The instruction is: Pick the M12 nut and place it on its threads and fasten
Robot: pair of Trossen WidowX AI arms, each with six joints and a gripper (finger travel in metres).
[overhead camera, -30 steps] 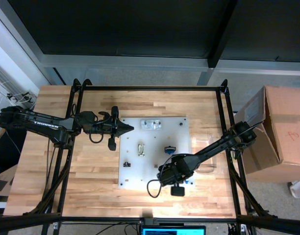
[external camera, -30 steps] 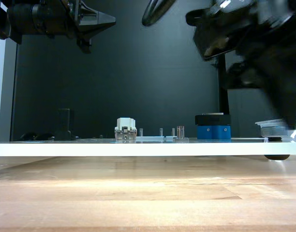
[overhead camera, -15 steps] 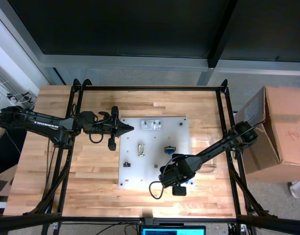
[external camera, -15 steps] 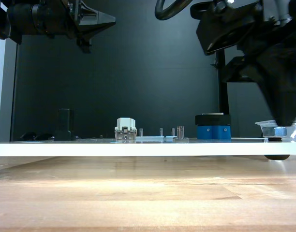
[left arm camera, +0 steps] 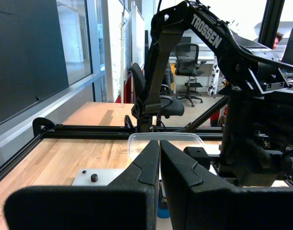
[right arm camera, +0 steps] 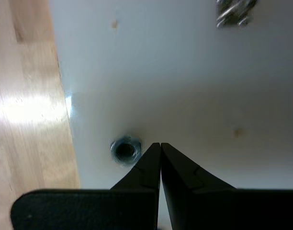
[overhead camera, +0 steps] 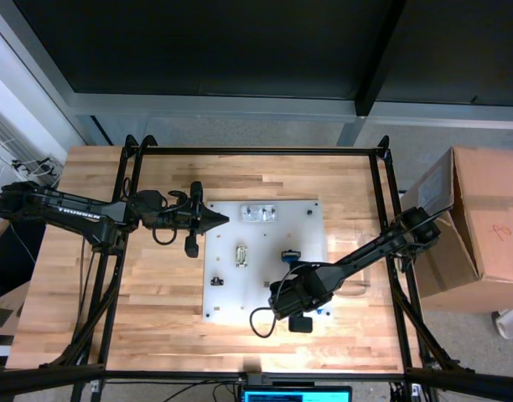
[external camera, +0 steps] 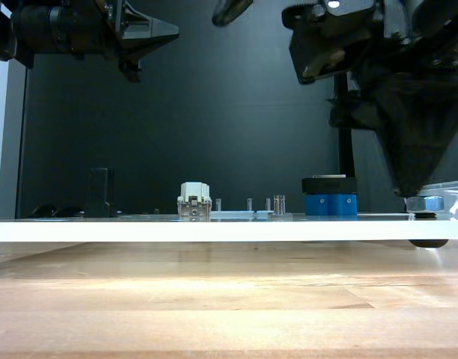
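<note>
Well, from above, my left gripper point(overhead camera: 208, 219) hangs at the far left edge of the flat white task board point(overhead camera: 240, 295), out of the way. My right gripper point(overhead camera: 297, 293) points straight down over the board's near right part, and its own body hides whatever sits beneath the tips.

Level with the pale wooden table point(external camera: 214, 299), those right jaws taper to a closed point with nothing in them. The small silver hexagonal nut point(external camera: 424, 203) sits just beside that point, raised off the board on what I take for the short black ribbed stud point(external camera: 420, 214); only a dark sliver of it shows. I judge the tips are set alongside so as to push the nut round.

Through my left wrist camera, the left jaws meet with nothing between them, aimed across at a clear plastic tray point(left arm camera: 165, 140).

Through my right wrist camera, the closed tips rest just beside the nut, which lies level and shows a dark centre. How far down the threads it sits I cannot tell.
</note>
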